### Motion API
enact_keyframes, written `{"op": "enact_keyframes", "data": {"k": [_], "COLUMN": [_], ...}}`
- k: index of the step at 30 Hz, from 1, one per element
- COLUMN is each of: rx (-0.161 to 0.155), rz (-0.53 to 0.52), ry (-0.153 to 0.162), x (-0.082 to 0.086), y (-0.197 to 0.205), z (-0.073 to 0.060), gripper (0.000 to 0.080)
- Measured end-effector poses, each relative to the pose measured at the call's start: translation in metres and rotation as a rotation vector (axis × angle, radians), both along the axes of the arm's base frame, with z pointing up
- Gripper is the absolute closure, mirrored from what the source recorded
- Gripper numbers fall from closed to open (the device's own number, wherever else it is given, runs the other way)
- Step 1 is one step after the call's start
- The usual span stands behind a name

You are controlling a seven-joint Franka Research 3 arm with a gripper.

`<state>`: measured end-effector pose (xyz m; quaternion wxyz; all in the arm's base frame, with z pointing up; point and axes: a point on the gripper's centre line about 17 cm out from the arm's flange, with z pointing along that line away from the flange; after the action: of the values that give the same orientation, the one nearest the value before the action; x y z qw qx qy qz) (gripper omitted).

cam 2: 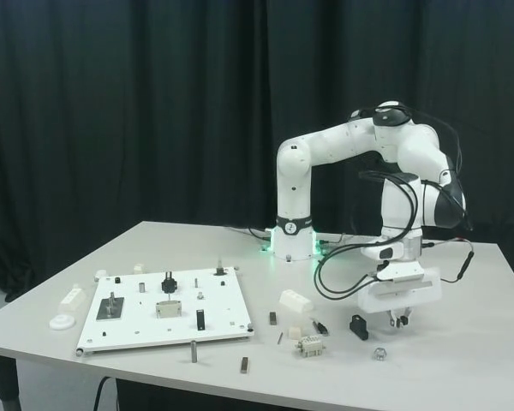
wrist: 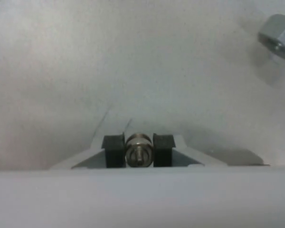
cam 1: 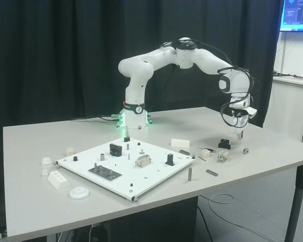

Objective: Place BNC.

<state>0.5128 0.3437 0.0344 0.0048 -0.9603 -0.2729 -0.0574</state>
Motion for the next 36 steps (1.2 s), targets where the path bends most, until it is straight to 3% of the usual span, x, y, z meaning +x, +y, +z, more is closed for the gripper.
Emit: {"op": "enact_keyframes", "data": {"k": [12, 29, 30, 36], "rx": [-0.007, -0.018, -0.019, -0.019], "rz": [-0.003, 0.002, 0.003, 0.004], "ry": [-0.009, -0.002, -0.002, -0.002], "x": [-0.002, -0.004, -0.004, -0.004], "y": [0.007, 0.006, 0.005, 0.006], "z": [-0.014, -0.019, -0.019, -0.018], "gripper": [0.0681, 0.0681, 0.0503, 0.0503]}}
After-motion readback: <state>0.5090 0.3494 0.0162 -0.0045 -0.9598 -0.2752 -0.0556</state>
